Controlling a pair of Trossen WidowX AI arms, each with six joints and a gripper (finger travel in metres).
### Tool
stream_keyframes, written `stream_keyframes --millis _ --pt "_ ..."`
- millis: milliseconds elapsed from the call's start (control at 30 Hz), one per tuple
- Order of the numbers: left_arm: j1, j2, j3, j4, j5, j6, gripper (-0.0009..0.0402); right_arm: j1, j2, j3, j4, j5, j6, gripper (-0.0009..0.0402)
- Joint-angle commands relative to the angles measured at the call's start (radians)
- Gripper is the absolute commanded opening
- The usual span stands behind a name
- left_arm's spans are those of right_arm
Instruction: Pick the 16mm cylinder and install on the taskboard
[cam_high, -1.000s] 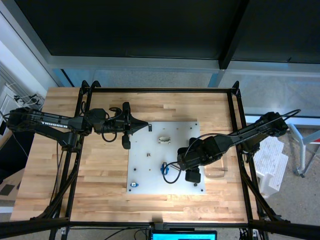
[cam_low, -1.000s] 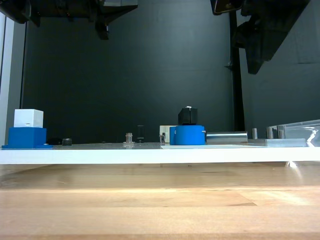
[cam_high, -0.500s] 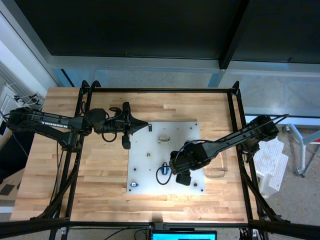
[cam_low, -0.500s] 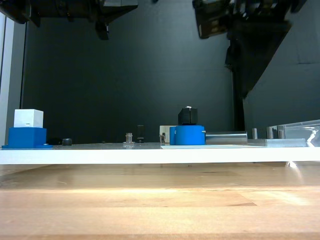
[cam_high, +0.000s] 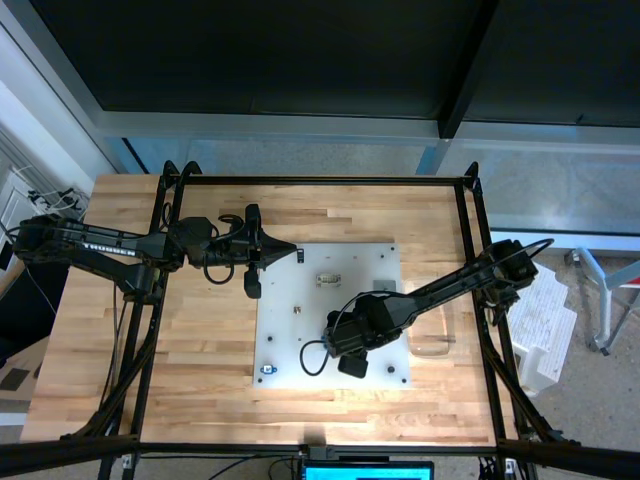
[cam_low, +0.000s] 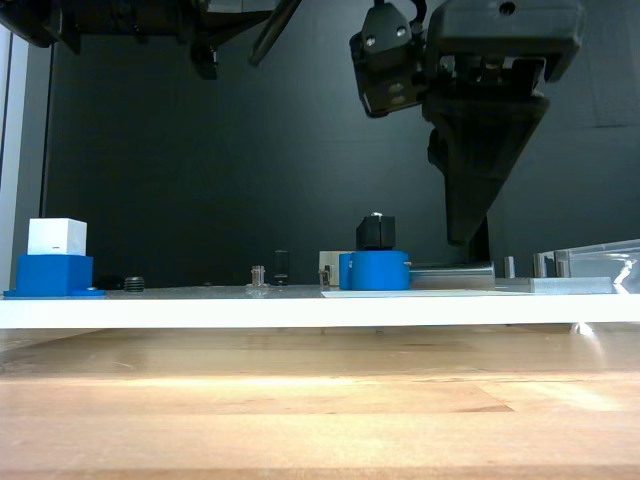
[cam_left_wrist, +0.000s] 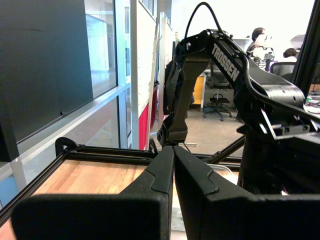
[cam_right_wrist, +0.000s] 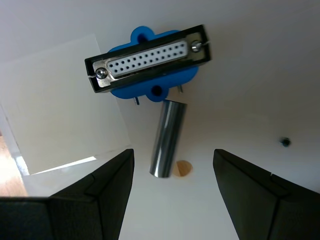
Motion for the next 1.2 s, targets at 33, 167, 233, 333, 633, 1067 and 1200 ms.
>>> stream_keyframes --millis 33,167,233,333,633,1067,1200 --pt "0.000 0.000 0.000 0.001 0.000 0.000 0.0000 0.004 0.012 0.001 0.011 0.000 0.002 0.0220" --pt "0.000 0.000 0.000 0.000 0.000 0.000 0.0000 0.006 0.012 -0.003 0.011 0.001 0.004 0.0220" --pt "0.000 0.000 0.000 0.000 0.000 0.000 0.0000 0.006 0.012 -0.006 0.011 0.000 0.004 0.0220" --pt "0.000 0.000 0.000 0.000 0.000 0.000 0.0000 0.007 0.012 -0.017 0.012 0.001 0.004 0.0220" --pt "0.000 0.000 0.000 0.000 0.000 0.000 0.0000 0.009 0.049 -0.021 0.026 0.001 0.001 0.0219" --pt "0.000 0.000 0.000 0.000 0.000 0.000 0.0000 0.008 0.047 -0.034 0.038 0.001 0.000 0.0122" --pt "0.000 0.000 0.000 0.000 0.000 0.000 0.0000 0.008 0.047 -0.034 0.041 0.001 0.000 0.0086"
